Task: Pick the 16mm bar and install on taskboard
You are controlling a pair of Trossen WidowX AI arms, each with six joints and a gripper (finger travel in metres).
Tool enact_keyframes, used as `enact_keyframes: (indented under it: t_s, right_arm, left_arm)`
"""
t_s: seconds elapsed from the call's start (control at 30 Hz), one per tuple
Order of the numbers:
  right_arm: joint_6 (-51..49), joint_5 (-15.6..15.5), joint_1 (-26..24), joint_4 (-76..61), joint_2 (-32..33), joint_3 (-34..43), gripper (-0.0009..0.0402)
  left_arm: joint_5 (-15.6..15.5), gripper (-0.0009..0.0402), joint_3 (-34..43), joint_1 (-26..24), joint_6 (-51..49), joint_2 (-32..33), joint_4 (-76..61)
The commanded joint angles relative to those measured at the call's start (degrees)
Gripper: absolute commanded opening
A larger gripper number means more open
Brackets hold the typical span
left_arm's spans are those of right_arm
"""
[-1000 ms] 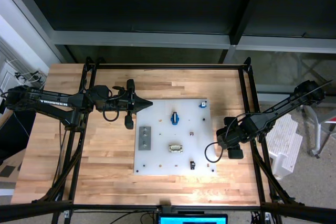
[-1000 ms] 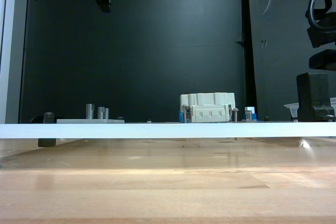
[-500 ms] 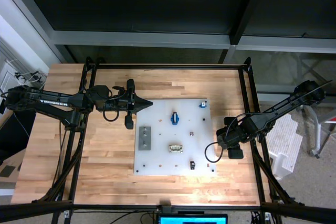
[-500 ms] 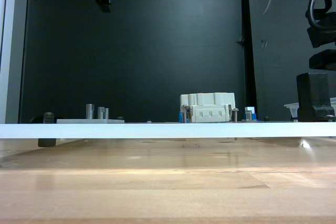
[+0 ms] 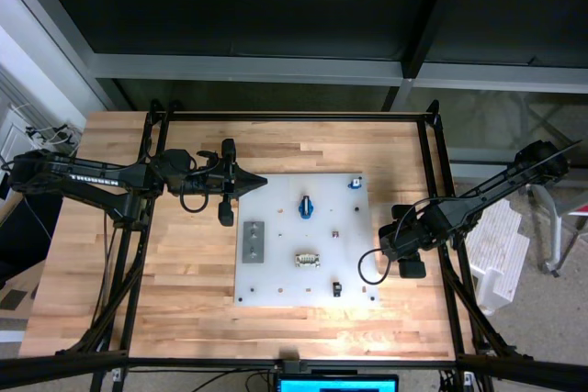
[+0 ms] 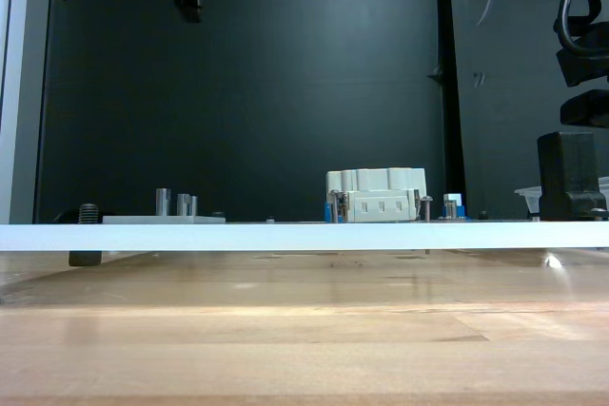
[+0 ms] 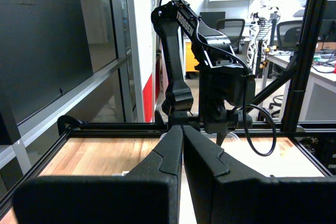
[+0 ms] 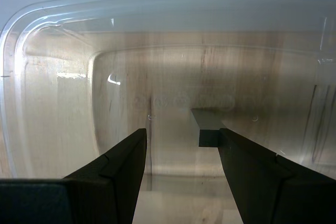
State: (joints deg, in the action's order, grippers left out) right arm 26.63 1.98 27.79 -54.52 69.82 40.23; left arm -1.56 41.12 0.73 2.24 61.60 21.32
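Fingers (image 8: 121, 166) of right gripper (image 8: 178, 132) are hanging apart, clear tray (image 8: 52, 77) beneath; left gripper's (image 7: 182, 128) are resting together, taskboard (image 5: 276, 268) ahead; 16mm bar's place unclear.

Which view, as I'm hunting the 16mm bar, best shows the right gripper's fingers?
Right wrist view: right gripper open and empty, facing a clear tray. High view shows it right of the taskboard; low view only its body. Left gripper, shut, hovers at the board's far-left corner. No 16mm bar seen.

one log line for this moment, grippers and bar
left gripper shut, above taskboard far-left corner | right gripper open, over clear tray right of taskboard | 16mm bar in neither gripper, location cannot tell
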Motion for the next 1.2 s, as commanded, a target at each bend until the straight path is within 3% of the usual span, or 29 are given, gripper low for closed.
enact_keyframes:
  t_s: [0.03,1.2]
  right_arm:
    - [0.0,0.0,0.0,0.0,0.0,0.0,0.0190]
    - [-0.1,2.2,-2.1,-0.9,-1.4,0.0,0.0169]
  left_arm:
    - [0.0,0.0000,0.0,0.0,0.0,0.0,0.0]
    - [0.0,0.0000,0.0,0.0,0.0,0.0,0.0]
